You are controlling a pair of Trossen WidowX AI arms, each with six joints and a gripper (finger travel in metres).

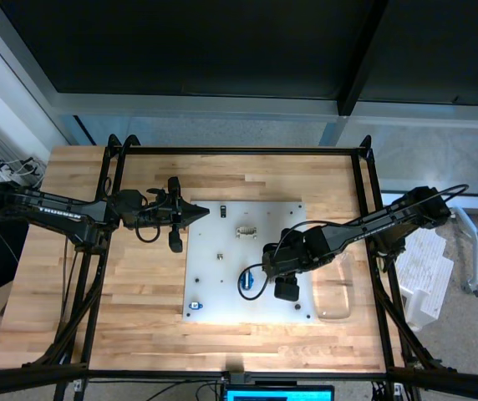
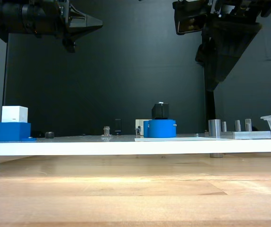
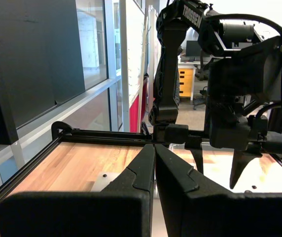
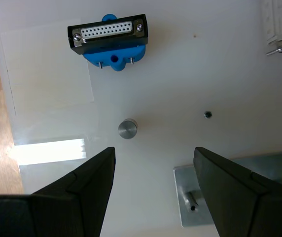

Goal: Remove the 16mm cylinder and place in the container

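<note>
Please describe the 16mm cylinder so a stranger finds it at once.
Over the white board, the left gripper hangs shut at the far left edge; the right gripper hangs open over the right half. Below it, the cylinder stands alone between blue connector and grey plate, thicker than the plate's pins.

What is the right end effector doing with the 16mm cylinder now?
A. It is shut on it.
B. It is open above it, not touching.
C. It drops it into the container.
B: the right end effector is open over the white board, the 16mm cylinder standing free below it; the left end effector hangs shut above the board's left edge.
</note>
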